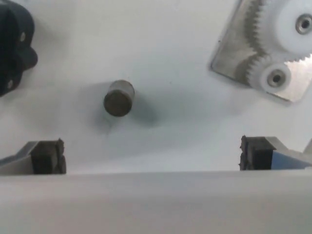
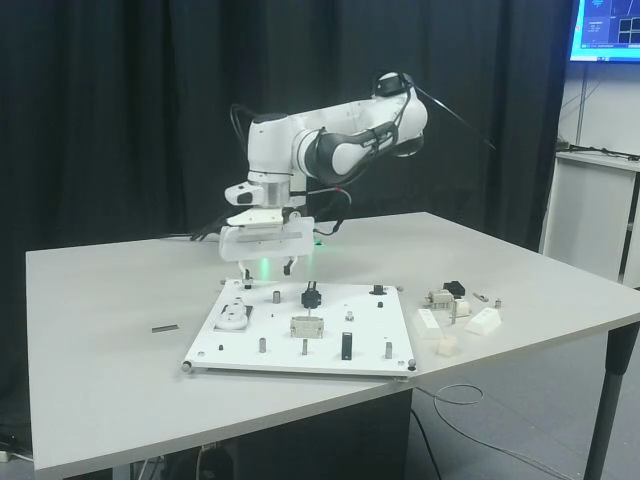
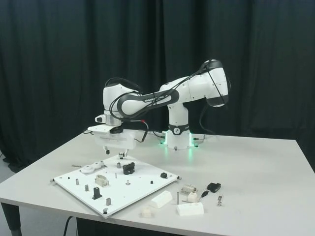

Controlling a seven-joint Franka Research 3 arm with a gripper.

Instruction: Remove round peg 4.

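A short grey round peg (image 1: 118, 98) stands upright in the white board (image 1: 185, 122). My gripper (image 1: 151, 155) hangs open above the board, and the peg lies ahead of the gap between the two fingertips (image 1: 47, 157), apart from both. In the first room view the gripper (image 2: 268, 268) hovers over the board's far left part, just above the peg (image 2: 275, 296). The second room view shows the gripper (image 3: 117, 151) over the far edge of the board (image 3: 140, 189), with a peg (image 3: 118, 165) standing below it.
White gears on a metal plate (image 1: 280, 44) sit close to the peg, as does a black part (image 1: 12, 44) on its other side. Several more pegs and fixtures stand on the board (image 2: 330, 360). Loose white and black parts (image 2: 460, 315) lie beside it.
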